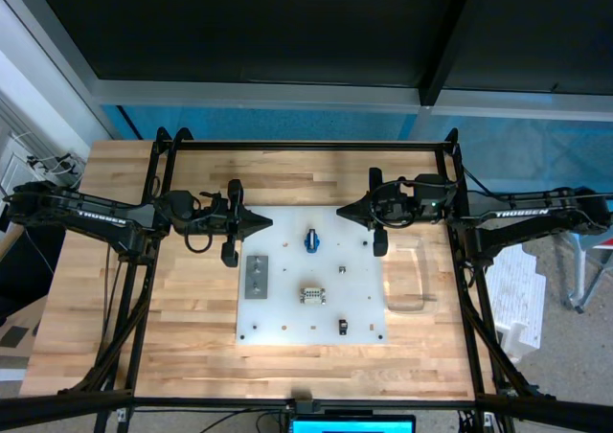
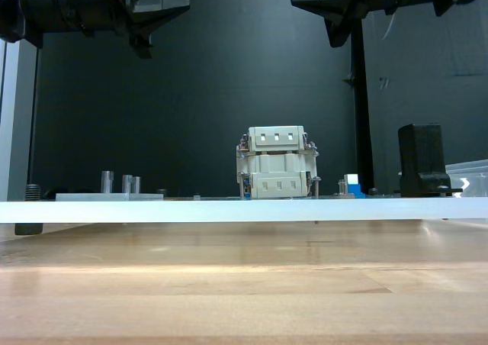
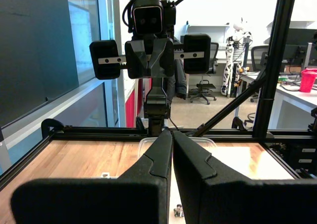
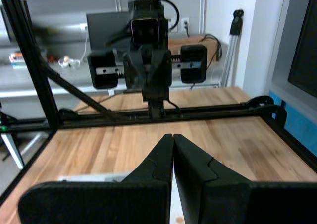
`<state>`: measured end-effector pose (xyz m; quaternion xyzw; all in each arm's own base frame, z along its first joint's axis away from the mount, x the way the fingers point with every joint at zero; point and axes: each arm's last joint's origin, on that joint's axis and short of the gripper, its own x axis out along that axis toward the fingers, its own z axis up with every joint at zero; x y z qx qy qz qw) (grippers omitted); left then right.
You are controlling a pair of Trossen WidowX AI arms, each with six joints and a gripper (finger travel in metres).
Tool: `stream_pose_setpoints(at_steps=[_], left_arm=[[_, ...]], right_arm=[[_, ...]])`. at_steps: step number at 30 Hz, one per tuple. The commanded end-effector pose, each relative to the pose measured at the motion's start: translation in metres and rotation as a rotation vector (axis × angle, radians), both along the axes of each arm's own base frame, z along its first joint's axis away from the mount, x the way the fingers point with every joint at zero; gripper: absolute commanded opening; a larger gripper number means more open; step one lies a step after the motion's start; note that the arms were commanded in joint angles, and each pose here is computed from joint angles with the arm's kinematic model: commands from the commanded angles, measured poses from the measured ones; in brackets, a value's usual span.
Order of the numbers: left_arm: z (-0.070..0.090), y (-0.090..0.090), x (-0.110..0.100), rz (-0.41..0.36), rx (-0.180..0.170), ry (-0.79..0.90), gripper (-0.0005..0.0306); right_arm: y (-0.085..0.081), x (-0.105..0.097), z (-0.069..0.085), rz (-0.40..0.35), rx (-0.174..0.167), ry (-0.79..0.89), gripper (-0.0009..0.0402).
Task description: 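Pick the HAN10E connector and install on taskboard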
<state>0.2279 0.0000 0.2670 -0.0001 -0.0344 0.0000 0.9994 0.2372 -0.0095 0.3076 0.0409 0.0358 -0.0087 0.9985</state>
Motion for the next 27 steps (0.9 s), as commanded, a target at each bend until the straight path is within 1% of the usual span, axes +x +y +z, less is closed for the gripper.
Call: stream_pose_setpoints(at_steps=[1,7,11,16,20,24,27], left_arm=[[0.000,0.000,0.000,0.000,0.000,-0.001,0.0001],[0.000,0.000,0.000,0.000,0.000,-0.001,0.0001],[0.000,0.000,0.000,0.000,0.000,-0.001,0.0001],[0.000,0.000,0.000,0.000,0.000,-0.001,0.0001],[0.000,0.000,0.000,0.000,0.000,-0.001,0.0001],[0.000,0.000,0.000,0.000,0.000,-0.001,0.0001],[0.000,0.000,0.000,0.000,0.000,-0.001,0.0001]], right_arm=[[0.000,0.000,-0.006,-0.001,0.016,-0.022,0.0000],[0.001,-0.001,-0.013,-0.001,0.021,-0.049,0.0000],[0.000,-0.002,-0.014,-0.010,0.037,-0.060,0.0000],[0.000,-0.002,-0.016,-0.009,0.024,-0.067,0.0000],[0.000,-0.003,-0.021,-0.015,0.036,-0.093,0.0000],[0.001,-0.004,-0.024,-0.016,0.038,-0.098,0.0000],[0.002,-0.004,-0.024,-0.001,0.036,-0.098,0.0000]])
